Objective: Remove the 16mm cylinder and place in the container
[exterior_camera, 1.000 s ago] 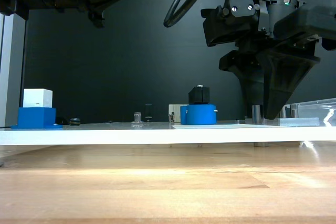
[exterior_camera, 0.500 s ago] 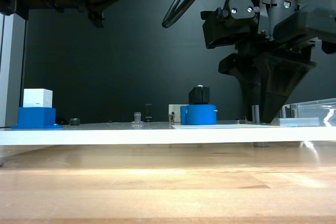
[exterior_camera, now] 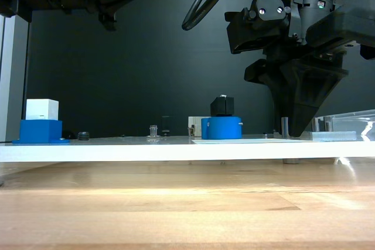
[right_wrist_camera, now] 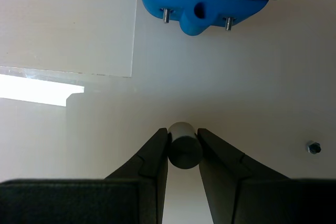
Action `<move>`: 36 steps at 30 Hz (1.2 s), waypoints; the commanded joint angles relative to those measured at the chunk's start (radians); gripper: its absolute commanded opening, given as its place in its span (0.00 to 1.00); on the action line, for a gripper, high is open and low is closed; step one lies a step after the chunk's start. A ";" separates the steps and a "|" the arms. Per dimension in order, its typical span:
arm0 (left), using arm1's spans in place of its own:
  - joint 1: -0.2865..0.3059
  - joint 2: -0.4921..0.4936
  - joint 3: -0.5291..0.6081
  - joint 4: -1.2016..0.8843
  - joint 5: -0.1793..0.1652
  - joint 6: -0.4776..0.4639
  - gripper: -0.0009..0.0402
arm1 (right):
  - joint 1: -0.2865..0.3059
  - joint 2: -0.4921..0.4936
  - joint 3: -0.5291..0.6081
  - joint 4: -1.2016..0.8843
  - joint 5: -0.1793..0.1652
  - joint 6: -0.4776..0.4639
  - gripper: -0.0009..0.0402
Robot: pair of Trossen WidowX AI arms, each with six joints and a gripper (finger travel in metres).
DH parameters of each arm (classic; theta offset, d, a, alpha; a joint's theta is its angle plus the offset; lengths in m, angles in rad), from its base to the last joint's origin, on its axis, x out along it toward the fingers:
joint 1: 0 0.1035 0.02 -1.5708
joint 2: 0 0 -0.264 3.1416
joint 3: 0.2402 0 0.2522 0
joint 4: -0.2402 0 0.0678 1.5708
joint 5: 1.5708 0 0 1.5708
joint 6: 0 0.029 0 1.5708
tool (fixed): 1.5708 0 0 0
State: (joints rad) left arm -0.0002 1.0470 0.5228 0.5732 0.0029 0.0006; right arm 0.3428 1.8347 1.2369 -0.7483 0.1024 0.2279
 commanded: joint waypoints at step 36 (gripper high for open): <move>0.000 0.000 0.000 0.000 0.000 0.000 0.02 | -0.004 -0.266 -0.019 -0.069 0.002 0.044 0.03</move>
State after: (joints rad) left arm -0.0002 1.0470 0.5224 0.5728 0.0029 0.0006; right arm 0.3386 1.5814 1.2263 -0.8177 0.1047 0.2626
